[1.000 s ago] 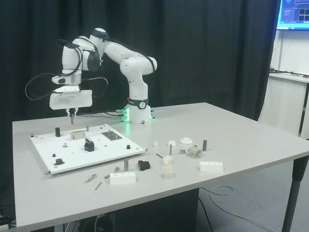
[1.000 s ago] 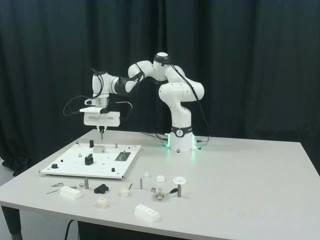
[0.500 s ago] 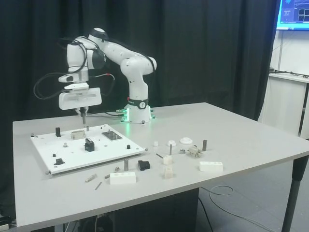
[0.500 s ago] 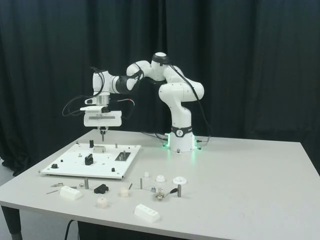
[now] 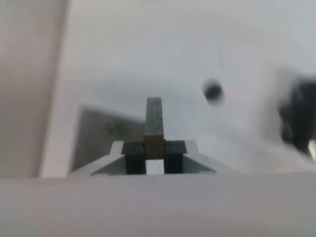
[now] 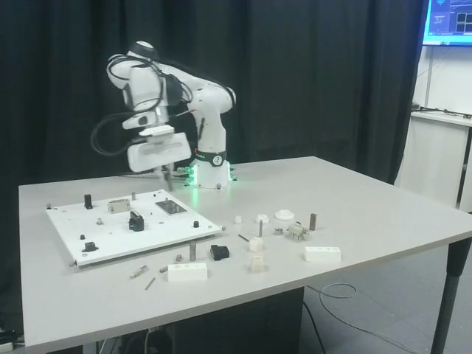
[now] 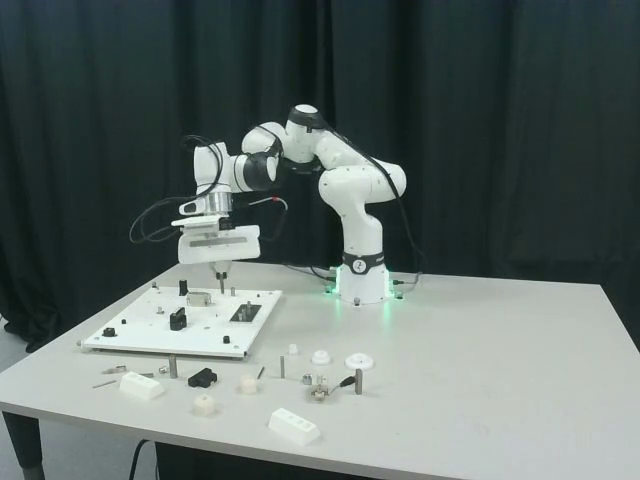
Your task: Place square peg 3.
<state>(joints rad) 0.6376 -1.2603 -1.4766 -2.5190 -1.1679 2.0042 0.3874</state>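
Since the earlier frames, the white arm (image 6: 199,96) has swung its wrist across the board, from above the far left part toward the side nearer its own base. A grey table (image 6: 369,214) fills the scene, with black curtains behind it. The arm's base (image 7: 362,280) is bolted at the table's far edge, with a green glow at its foot.

A white board (image 6: 125,228) lies flat on the table, carrying small black fixtures and a dark rectangular recess (image 6: 170,208). The gripper (image 6: 167,177) hangs above the board, close to that recess, not touching it.

In the wrist view, the gripper (image 5: 154,157) has its two black fingers (image 5: 133,157) pressed against the sides of square peg 3 (image 5: 154,121), a grey bar that sticks out past the fingertips toward the board (image 5: 148,44) below. The peg (image 7: 221,275) points straight down in the room views and is held in the air above the board.

Loose parts lie on the table in front of the board, among them white blocks (image 6: 187,272), a black piece (image 6: 219,252) and a white gear (image 6: 284,215).
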